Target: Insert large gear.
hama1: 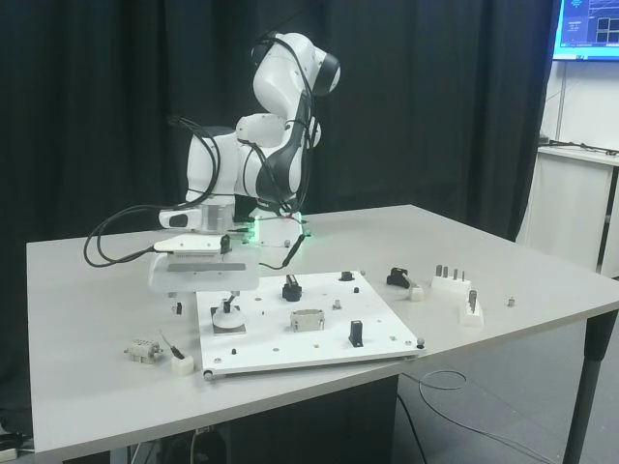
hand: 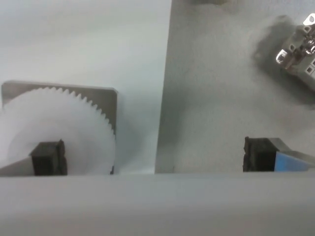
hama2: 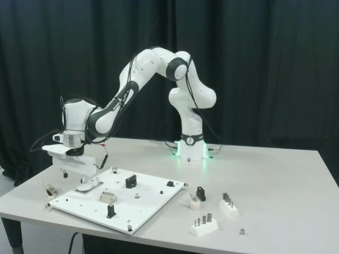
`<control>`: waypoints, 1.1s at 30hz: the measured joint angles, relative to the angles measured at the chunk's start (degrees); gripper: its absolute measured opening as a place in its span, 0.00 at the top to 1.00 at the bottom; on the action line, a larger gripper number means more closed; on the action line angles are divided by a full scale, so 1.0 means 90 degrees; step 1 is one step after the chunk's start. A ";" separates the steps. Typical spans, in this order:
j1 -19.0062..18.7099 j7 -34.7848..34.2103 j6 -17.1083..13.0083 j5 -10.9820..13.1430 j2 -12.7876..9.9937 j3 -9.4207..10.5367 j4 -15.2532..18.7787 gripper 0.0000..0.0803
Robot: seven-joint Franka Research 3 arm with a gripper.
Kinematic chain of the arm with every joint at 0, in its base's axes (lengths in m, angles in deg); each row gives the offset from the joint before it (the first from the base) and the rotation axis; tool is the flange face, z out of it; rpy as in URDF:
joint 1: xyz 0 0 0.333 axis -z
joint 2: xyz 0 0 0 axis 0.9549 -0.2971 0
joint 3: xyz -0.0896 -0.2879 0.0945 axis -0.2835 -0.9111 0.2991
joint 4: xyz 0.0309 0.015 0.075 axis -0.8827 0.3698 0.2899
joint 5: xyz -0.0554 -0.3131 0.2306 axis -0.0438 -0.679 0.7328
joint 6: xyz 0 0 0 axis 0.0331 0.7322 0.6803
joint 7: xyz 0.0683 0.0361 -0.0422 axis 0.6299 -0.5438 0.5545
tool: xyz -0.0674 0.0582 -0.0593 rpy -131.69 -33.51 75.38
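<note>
White and finely toothed round its rim, the large gear [hand: 56, 130] is a flat disc with a smooth, slightly raised centre. We see it lying on a grey metal plate [hand: 106, 96] near the corner of the white board [hama1: 309, 333], which rests on the grey bench [hama1: 87, 387].

In the wrist view the claw [hand: 154, 156] stands wide open and holds nothing. One black fingertip [hand: 48, 157] is over the gear's face, though we cannot tell whether it touches. The other fingertip [hand: 258, 153] is well apart, beyond the board's edge and above the bare bench.

From the room cameras we see the claw [hama2: 79, 174] hanging low over that corner of the board, with the gear [hama2: 86, 185] just under it. A small metal connector [hand: 298, 51] lies on the bench near the board.
</note>
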 joint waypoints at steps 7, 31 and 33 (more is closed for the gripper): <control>-0.0043 -0.0008 0.0044 0.0008 0.0014 0.0015 -0.0009 0.00; -0.0174 -0.0291 0.0516 0.0415 0.0114 0.0046 0.0025 0.00; -0.0174 -0.0291 0.0516 0.0444 0.0109 0.0058 0.0037 0.00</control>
